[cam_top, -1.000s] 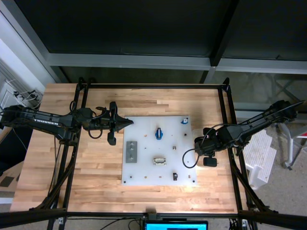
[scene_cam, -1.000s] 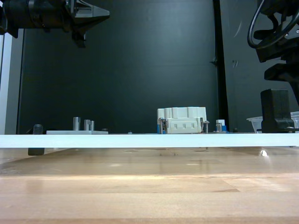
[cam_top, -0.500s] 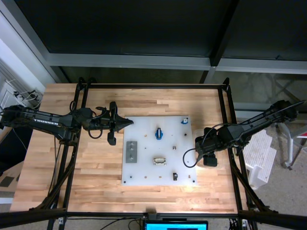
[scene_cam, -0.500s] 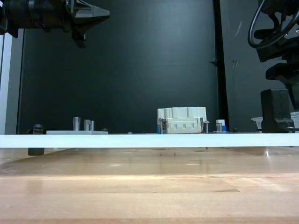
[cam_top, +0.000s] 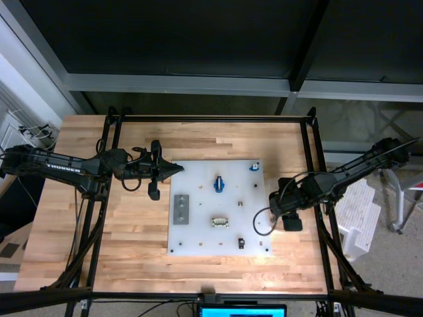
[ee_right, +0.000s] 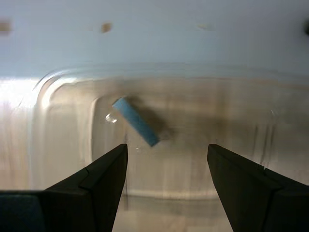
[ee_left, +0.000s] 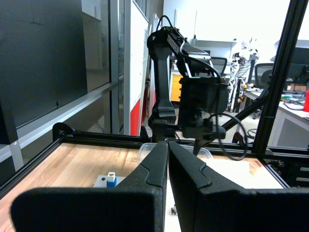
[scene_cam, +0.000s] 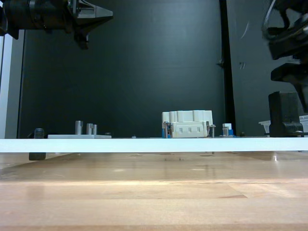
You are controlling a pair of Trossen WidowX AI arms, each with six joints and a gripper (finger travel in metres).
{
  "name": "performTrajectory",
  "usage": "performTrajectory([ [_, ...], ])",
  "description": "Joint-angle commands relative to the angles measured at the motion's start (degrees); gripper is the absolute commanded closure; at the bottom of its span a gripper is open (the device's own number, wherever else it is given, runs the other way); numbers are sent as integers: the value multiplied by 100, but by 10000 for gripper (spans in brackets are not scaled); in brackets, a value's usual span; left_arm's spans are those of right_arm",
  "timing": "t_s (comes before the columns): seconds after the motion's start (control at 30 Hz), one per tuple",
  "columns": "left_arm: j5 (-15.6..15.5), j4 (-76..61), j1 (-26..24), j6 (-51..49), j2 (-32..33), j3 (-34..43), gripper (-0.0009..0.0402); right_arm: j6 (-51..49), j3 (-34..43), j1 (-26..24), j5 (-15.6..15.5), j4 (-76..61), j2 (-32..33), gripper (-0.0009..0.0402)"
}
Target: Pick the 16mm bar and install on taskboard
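Observation:
A short blue bar (ee_right: pixel 135 122) lies free and slanted on the floor of a clear plastic tray (ee_right: pixel 63 96), clear of the board. My right gripper (ee_right: pixel 166 149) hangs open above it, pointing down, with the bar just beyond the gap between its fingers. From above, the right gripper (cam_top: pixel 281 206) sits just off the right edge of the white taskboard (cam_top: pixel 198 239). My left gripper (cam_top: pixel 177 169) is shut and empty, held high over the board's far left corner, its tip (ee_left: pixel 167 143) aimed at the right arm.
The board carries a grey block with pegs (cam_top: pixel 181 210), a blue fitting (cam_top: pixel 219 184), a beige connector (cam_top: pixel 220 222) and a small black part (cam_top: pixel 242 243). A black frame (cam_top: pixel 310 165) borders the wooden table. In the low view the right gripper (scene_cam: pixel 285 115) stands at the far right.
The right arm has shifted slightly to the right and toward the near edge. The left arm and the board parts have not moved.

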Motion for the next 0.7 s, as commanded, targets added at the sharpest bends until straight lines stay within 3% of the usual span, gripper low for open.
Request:
performTrajectory([
  [0.03, 2, 2, 0, 2, 0, 2, 393, -562, -7, 52, 9, 13, 15, 175],
  [0.23, 2, 2, 2, 0, 0, 2, 393, -1104, -149, 59, -17, 151, 22, 196],
  [0.4, 2, 0, 2, 0, 0, 2, 393, -1115, -181, 66, -293, 229, 232, 211],
  [0.7, 2, 0, 0, 0, 0, 2, 393, -1165, -254, 79, -295, 319, 479, 233],
])
